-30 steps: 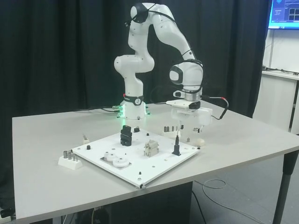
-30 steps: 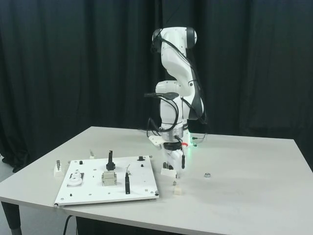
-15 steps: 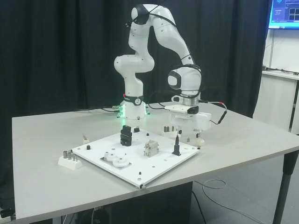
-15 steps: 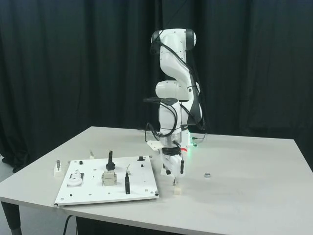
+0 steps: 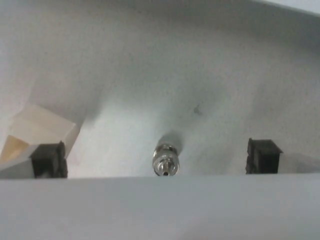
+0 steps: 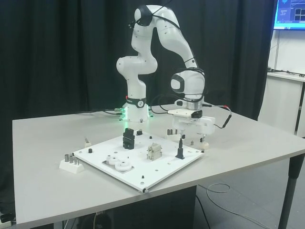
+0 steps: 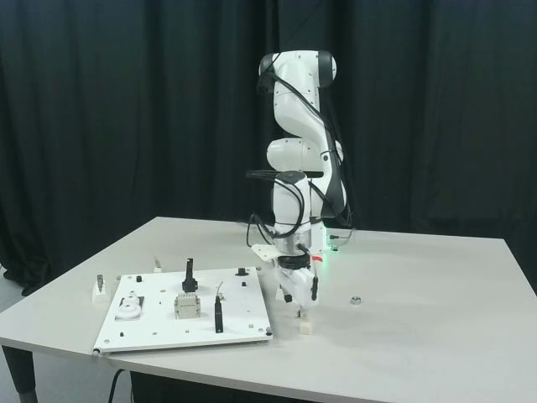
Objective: Pick BNC.
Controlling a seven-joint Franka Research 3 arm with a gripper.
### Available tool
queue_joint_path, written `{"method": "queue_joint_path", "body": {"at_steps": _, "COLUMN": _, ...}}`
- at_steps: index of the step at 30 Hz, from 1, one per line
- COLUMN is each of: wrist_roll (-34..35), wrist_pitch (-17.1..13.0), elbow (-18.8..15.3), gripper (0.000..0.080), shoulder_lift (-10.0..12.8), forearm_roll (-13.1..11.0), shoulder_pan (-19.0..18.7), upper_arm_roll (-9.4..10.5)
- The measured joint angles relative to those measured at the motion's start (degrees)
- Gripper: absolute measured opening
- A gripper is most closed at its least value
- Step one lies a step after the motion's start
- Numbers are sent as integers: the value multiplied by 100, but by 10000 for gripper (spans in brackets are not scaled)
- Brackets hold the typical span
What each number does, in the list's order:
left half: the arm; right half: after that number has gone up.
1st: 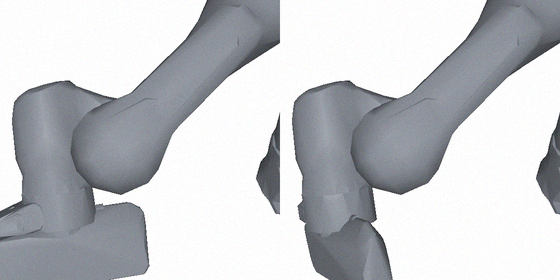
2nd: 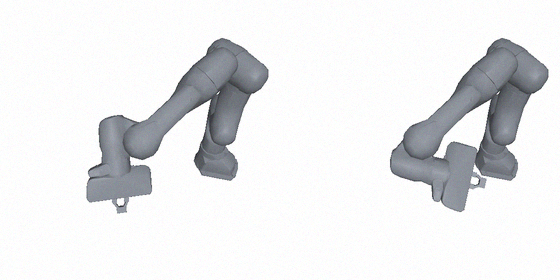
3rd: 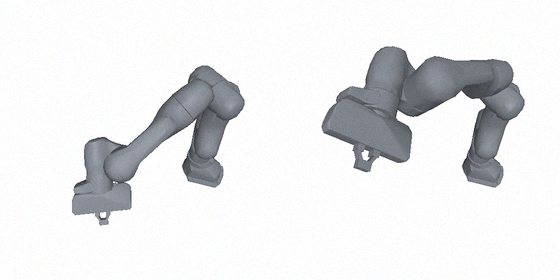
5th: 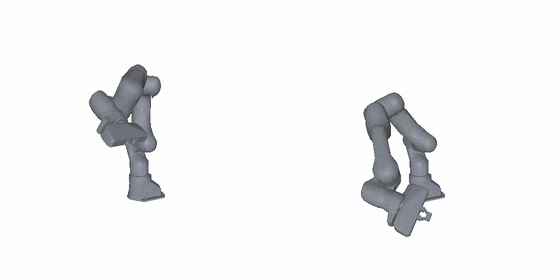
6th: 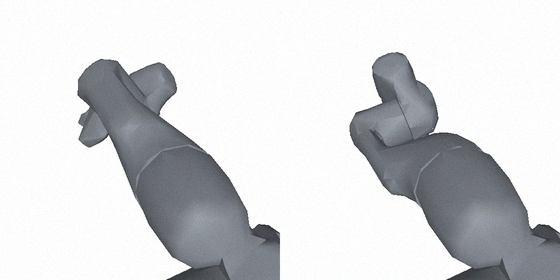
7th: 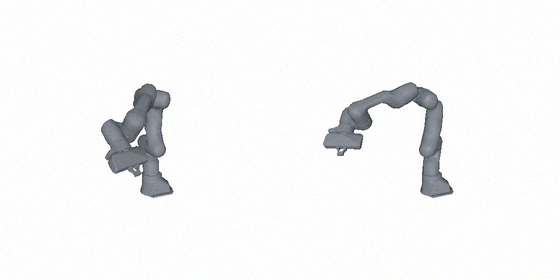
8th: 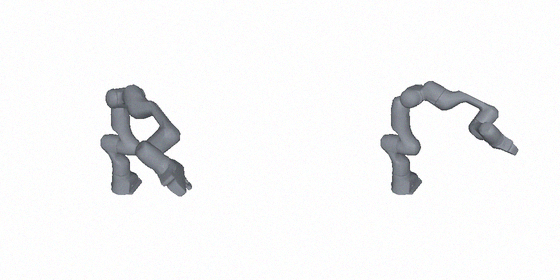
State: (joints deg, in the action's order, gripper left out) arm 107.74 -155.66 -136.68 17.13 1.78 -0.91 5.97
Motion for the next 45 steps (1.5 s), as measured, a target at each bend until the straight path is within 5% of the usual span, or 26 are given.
{"method": "queue_joint_path", "body": {"at_steps": 45, "wrist_roll": -117, "wrist_pitch": 107, "elbow": -190, "gripper": 800, "shoulder_lift": -159, "forearm_roll": 233, "shoulder_pan": -40, "upper_arm_roll": -131}}
